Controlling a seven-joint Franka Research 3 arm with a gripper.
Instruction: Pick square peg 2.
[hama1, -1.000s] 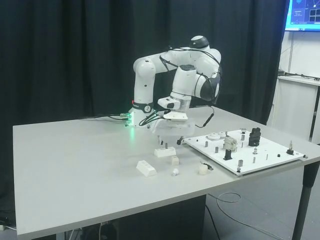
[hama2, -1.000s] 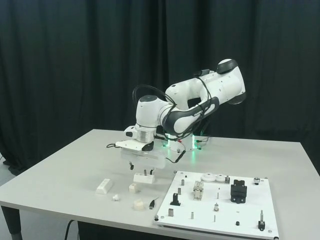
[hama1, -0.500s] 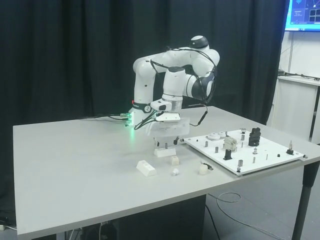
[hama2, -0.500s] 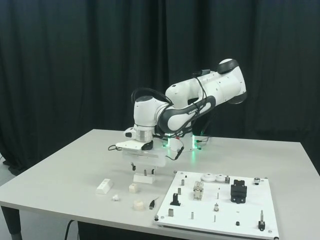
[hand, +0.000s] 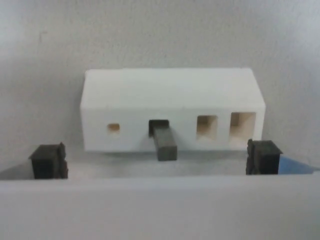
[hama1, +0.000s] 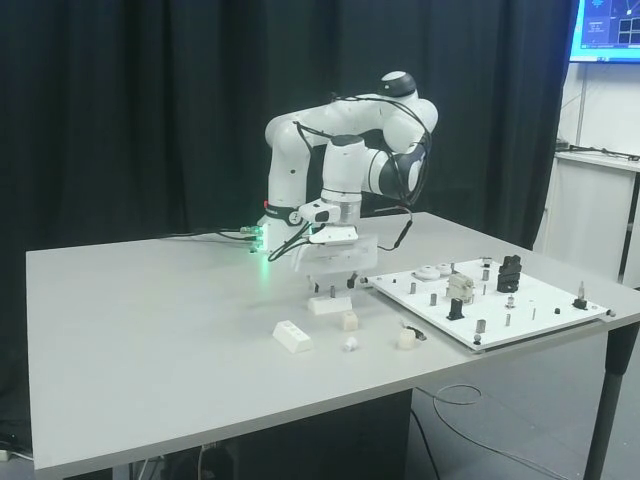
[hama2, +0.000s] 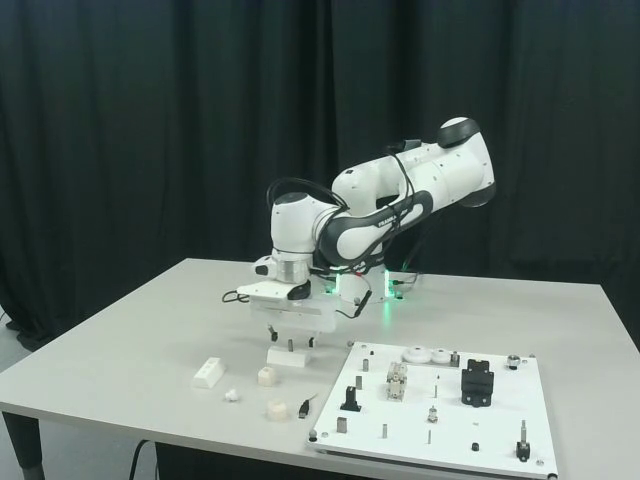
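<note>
Where the grey worktop (hama1: 150, 310) runs nearest the first room camera: a long white block (hama1: 293, 336), a tiny white piece (hama1: 350, 346), a pale lump (hama1: 405, 340) with a black cable end (hama1: 420, 335) beside it, and a small cube (hama1: 349, 321), all lying apart from one another. To the side, a white board (hama1: 560, 310) carrying black fixtures and upright pins. Just behind the cube, a white holder block (hama1: 329, 304) with four square sockets along its top face. In the wrist view, same holder block (hand: 170, 107): dark square peg 2 (hand: 163, 139) standing in the second socket, the small socket on one side and two larger ones on the other showing hollow. Claw (hand: 155, 161) spread wide, black fingertips (hand: 48, 161) either side of the peg, touching neither peg nor holder. From the room views, claw (hama2: 290, 335) poised directly over the holder, close above it. Behind, white arm (hama2: 400, 200) arching back to its base, green lights (hama1: 258, 240) glowing there, black curtain (hama1: 120, 100) beyond.
</note>
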